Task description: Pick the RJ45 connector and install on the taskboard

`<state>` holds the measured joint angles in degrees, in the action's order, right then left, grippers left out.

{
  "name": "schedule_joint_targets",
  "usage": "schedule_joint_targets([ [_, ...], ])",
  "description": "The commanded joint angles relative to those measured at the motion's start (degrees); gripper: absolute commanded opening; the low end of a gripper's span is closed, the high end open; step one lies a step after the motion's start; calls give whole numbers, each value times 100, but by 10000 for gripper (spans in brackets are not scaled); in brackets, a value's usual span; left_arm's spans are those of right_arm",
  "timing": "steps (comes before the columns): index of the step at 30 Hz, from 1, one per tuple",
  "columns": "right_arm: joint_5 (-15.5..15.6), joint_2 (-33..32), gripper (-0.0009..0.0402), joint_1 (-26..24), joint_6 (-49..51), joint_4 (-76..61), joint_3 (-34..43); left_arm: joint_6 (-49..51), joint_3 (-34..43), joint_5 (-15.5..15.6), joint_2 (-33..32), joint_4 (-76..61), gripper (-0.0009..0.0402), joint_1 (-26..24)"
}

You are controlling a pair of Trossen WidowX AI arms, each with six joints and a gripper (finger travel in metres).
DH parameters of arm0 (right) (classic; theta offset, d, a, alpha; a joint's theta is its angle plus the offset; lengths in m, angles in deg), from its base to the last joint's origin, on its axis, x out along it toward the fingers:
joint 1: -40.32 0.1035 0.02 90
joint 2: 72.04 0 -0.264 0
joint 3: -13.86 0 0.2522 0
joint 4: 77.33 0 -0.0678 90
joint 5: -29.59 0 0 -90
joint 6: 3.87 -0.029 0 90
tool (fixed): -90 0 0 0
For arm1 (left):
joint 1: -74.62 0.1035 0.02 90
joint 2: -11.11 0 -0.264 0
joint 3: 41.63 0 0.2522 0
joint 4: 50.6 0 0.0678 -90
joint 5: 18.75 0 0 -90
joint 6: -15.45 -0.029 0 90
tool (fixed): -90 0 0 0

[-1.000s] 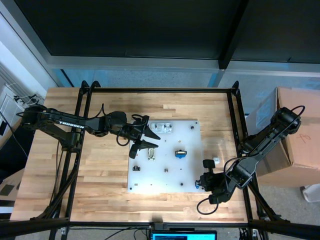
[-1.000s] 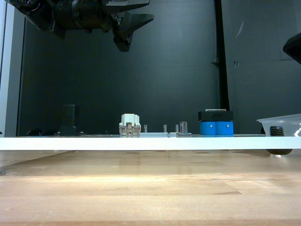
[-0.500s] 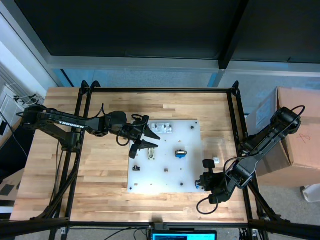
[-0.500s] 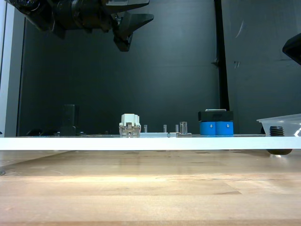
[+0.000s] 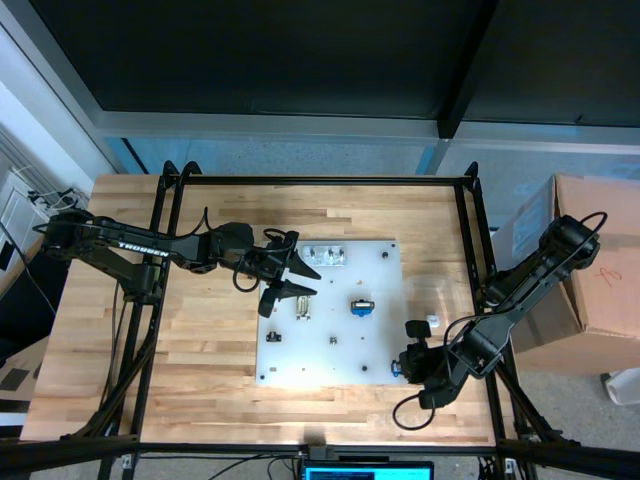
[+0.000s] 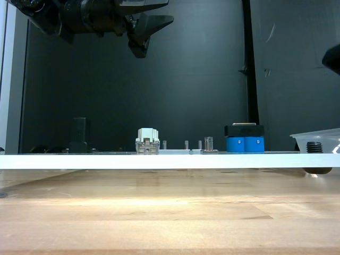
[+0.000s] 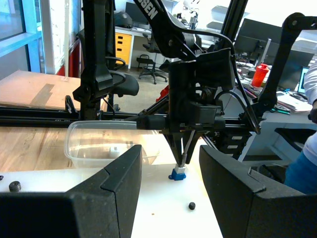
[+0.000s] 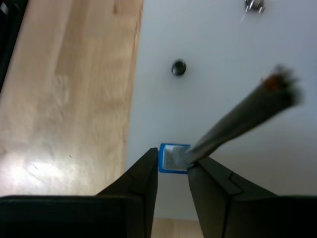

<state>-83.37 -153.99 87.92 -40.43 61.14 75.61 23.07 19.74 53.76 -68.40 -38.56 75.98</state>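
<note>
Clamping the RJ45 connector (image 8: pixel 172 156), the right gripper (image 7: pixel 182 157) points straight down at the near-right corner of the white taskboard (image 5: pixel 330 362). Its fingers (image 8: pixel 141 181) are closed against both sides of the plug.

- Connector: clear plug body, standing over a small blue seat (image 7: pixel 177 175) on the board. A short grey cable stub (image 8: pixel 237 116) rises from it between the fingers. It is at least at the mouth of the seat; how far in it sits cannot be told.
- Left gripper (image 5: pixel 312 284): high above the far-left part of the board, aimed right across it. Its fingers are spread apart and hold nothing. In the low view it hangs well clear of the board surface.
- Board fittings: blue-based block (image 6: pixel 244 143) near the centre; grey-white socket block (image 6: pixel 147 142) to its left; two silver fittings (image 5: pixel 324 256) at the far edge; black screw head (image 8: pixel 179 67) on bare board beyond the seat.
- Off the board: clear plastic tray (image 7: pixel 99 144) on the wooden table (image 5: pixel 200 340), just right of the board, with a small white piece (image 5: pixel 433 321) inside. Cardboard box (image 5: pixel 600 270) beyond the table's right edge.
</note>
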Motion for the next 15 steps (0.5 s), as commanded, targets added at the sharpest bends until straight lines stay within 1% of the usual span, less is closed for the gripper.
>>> schedule_joint_targets([
  [1, -116, 133, 112, 0, -26, -221, 201, -2, 2, -2, 0, 4, 156, 2],
  [5, -83, 267, 141, -7, -24, -691, 463, 0, 2, -2, 0, -2, 156, 0],
  [9, 118, 341, 162, -57, -48, -1274, 754, 0, 2, -2, 0, 2, 157, 2],
  [12, 317, 452, 169, -140, -52, -1567, 903, -2, 2, -4, 0, -4, 157, 2],
  [15, 319, 560, 168, -227, -46, -1862, 1064, -2, 2, -2, 0, 2, 156, 2],
])
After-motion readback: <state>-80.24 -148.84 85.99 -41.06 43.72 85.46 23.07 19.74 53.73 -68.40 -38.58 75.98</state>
